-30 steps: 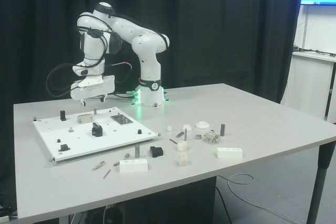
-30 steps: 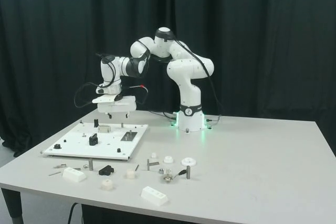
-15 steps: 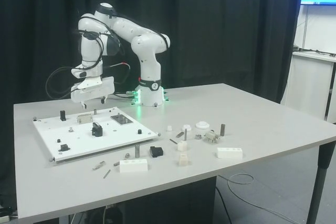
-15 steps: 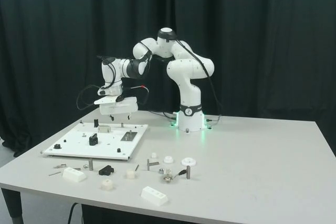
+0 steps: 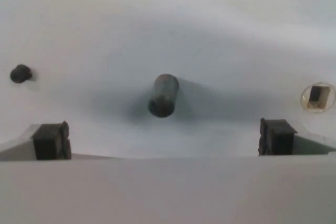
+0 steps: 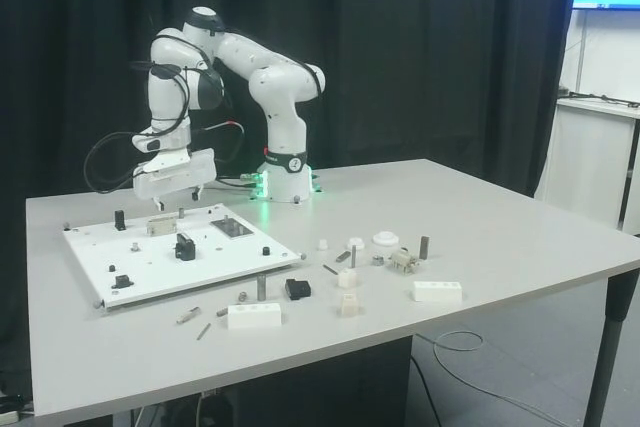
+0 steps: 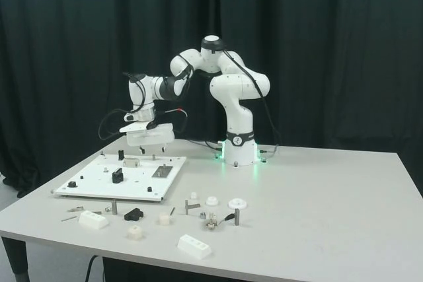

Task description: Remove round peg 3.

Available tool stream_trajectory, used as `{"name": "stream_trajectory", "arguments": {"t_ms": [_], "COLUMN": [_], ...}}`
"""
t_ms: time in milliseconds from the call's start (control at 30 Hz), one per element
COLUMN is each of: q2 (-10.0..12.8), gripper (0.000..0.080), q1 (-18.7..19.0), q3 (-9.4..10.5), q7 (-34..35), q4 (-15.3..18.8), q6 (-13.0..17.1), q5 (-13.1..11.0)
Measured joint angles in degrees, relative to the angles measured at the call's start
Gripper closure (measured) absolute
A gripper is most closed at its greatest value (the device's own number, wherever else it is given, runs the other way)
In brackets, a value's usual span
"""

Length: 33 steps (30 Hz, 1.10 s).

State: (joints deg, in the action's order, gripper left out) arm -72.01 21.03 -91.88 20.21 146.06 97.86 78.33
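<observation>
A short grey round peg [image 5: 163, 95] stands upright in the white board [image 5: 220, 35]. It shows near the board's far edge [image 6: 181, 212], and also as the peg [image 7: 154, 157] in the second room view. My gripper [image 5: 164, 139] hangs just above it, open wide and holding nothing. One black fingertip [image 5: 51, 141] sits on each side, the other fingertip [image 5: 276, 136] well clear of the peg. From the room, the gripper [image 6: 178, 195] hovers over the back of the board [image 6: 230, 257]; the second room view shows the gripper [image 7: 148, 146] the same way.
Black parts [image 6: 184, 246] and a grey block [image 6: 158, 226] sit on the board. A black knob [image 5: 20, 73] and a ringed square hole [image 5: 317, 96] flank the peg. Loose white blocks [image 6: 253, 316], pegs [image 6: 424, 246] and small pieces lie on the grey table [image 6: 500, 217] in front of the board.
The hand has shifted a little along the board's far edge, with the upper arm turning slightly. The height looks about the same, and nothing has been picked up.
</observation>
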Motion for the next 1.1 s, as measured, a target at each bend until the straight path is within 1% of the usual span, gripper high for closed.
{"name": "stream_trajectory", "arguments": {"t_ms": [300,533,733,933,1100], "q2": [0.0,0.0,0.0,0.0,0.0], "gripper": [0.0003,0.0003,0.0003,0.0003,0.0003], "q1": [-2.1,-3.2,-3.4,-3.4,-3.3], "q3": [-0.63,-0.88,-0.88,-0.87,-0.87], "q7": [0.3,3.7,6.4,9.9,10.7], "q4": [0.5,0.7,1.0,1.3,1.5], "q6": [1.8,3.1,3.9,4.0,4.1], "q5": [-0.5,-1.2,-1.2,-1.2,-1.2]}}
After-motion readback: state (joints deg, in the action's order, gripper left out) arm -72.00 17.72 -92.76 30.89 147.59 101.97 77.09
